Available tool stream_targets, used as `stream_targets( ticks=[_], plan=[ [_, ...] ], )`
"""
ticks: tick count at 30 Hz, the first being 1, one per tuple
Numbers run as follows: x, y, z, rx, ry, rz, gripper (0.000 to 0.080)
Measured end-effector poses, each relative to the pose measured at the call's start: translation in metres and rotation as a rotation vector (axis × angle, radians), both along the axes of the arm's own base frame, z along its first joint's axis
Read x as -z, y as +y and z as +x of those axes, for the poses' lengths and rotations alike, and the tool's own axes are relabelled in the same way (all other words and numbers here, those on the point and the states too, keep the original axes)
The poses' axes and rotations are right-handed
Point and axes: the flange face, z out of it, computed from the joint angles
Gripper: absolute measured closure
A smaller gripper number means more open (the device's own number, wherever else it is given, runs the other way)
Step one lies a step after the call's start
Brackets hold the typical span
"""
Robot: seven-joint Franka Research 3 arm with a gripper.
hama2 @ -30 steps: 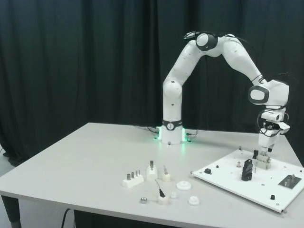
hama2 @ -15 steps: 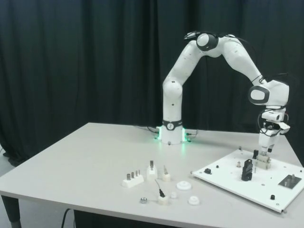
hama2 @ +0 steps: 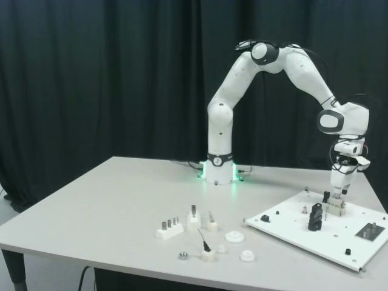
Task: Insert waterproof.
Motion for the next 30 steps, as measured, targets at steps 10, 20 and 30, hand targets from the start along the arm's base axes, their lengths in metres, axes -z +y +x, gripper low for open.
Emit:
stream_targets(
  ticks=[10,20,30],
  plan=[
    [0.0013,0.0006,-0.0018,-0.005,-0.01,-0.005,0.0003],
    [0.0019,0.0007,-0.0029,-0.008,-0.016,-0.008,0.0003],
    [0.0025,-0.0001,-0.004,-0.011,-0.021,-0.006,0.0003]
  ],
)
